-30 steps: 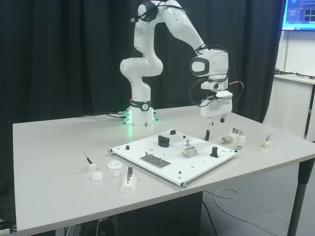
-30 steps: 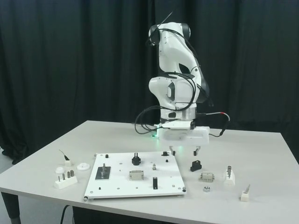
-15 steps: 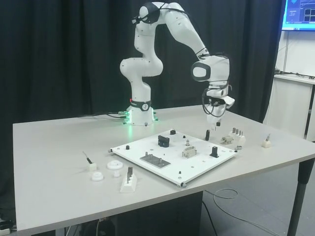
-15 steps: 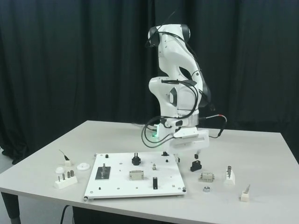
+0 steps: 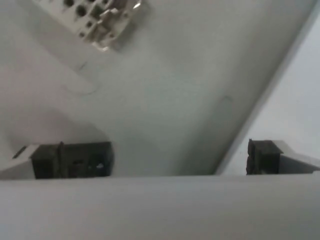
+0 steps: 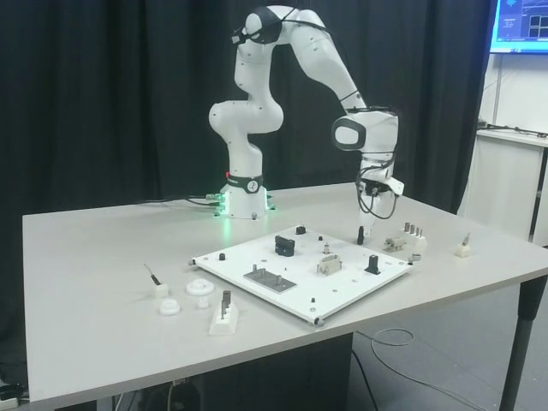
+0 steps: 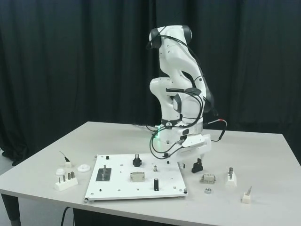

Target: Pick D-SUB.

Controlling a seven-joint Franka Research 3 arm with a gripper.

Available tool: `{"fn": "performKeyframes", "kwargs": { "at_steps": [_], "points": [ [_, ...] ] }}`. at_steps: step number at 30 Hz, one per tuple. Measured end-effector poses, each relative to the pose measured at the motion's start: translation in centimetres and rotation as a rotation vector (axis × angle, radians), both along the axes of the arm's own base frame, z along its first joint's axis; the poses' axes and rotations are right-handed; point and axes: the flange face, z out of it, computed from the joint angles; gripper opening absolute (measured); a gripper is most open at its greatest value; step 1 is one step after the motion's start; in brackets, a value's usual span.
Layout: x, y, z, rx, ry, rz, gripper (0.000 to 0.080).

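The D-SUB connector (image 7: 207, 178) is a small pale block with metal ears, lying flat on the grey table just off the white board's (image 7: 117, 188) edge. The first room view shows the connector (image 6: 396, 242) past the board's (image 6: 257, 257) far corner. In the wrist view the connector (image 5: 102, 20) sits well off to one side of the fingers. My gripper (image 7: 192, 157) hangs low and tilted beside the board, between it and the connector, and it appears there again (image 6: 370, 216). It is open, with its black fingertips (image 5: 72, 160) wide apart and only bare table between them (image 5: 167, 159).
A black bracket (image 7: 197, 165) stands on the table right under the hand. A nut (image 7: 207, 190), a white pin holder (image 7: 230, 178) and a small white block (image 7: 246, 197) lie near the connector. Gears (image 7: 83, 167) and another holder (image 7: 66, 181) sit left of the board.
The hand has turned at the wrist and come down from above the board's edge to just over the table beside the black bracket. The fingers have stayed open.
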Motion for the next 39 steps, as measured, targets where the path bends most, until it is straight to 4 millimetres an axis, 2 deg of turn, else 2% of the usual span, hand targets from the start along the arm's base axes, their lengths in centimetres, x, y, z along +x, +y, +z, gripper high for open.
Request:
{"fn": "performKeyframes", "kwargs": {
  "at_steps": [19, 27, 39],
  "points": [
    [-4.5, 3.1, -1.2, -0.048, 0.029, -0.006, 0.0800],
    [-5.6, 4.1, -1.4, -0.093, 0.003, -0.003, 0.0800],
    [-6.1, 4.7, -1.5, -0.126, -0.011, 0.001, 0.0800]
  ]
}}
